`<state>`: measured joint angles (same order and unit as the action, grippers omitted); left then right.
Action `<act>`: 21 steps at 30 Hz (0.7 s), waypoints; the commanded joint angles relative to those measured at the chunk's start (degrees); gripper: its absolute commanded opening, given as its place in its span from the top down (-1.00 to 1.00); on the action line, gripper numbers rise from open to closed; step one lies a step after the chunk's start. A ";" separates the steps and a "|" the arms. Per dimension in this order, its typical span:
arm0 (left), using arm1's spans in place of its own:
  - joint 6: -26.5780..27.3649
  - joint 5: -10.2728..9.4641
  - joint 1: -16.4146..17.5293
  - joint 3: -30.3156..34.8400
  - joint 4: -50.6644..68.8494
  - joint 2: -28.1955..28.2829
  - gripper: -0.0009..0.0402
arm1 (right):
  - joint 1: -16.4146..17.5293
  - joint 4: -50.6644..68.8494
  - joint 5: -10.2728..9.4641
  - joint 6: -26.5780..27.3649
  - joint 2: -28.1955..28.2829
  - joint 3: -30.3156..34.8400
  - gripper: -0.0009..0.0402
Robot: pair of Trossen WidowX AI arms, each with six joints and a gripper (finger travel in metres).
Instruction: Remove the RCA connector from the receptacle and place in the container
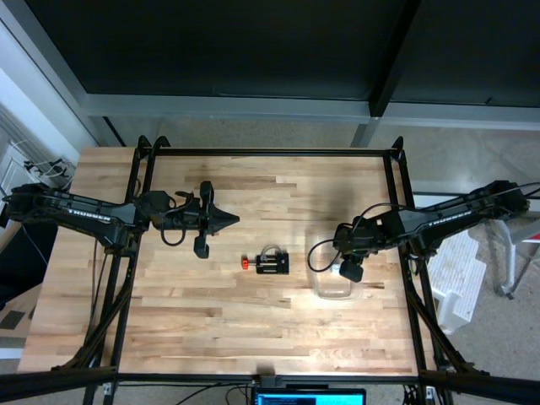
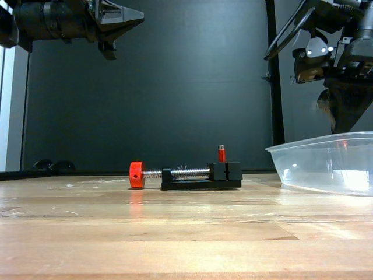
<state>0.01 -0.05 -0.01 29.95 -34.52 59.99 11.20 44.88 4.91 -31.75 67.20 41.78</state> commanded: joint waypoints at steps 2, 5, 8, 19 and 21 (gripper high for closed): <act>0.00 0.02 0.00 0.00 -0.04 0.02 0.96 | 0.04 -0.68 0.02 0.02 0.76 0.02 0.42; 0.00 0.02 0.00 0.00 -0.02 0.02 0.96 | 0.04 -0.68 0.02 0.00 0.72 0.02 0.35; 0.00 0.02 0.00 0.00 -0.02 0.02 0.96 | 0.04 -0.66 0.02 0.02 0.72 0.13 0.31; 0.00 0.02 0.00 0.00 -0.04 0.02 0.96 | -0.17 -0.61 -0.92 7.26 0.72 5.79 0.39; 0.00 0.02 0.02 0.00 -0.02 0.02 0.96 | -0.74 -0.66 -0.55 10.10 0.72 8.57 0.43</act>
<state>0.03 -0.05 -0.01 29.95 -34.54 59.99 10.83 44.25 3.97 -23.33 67.94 48.62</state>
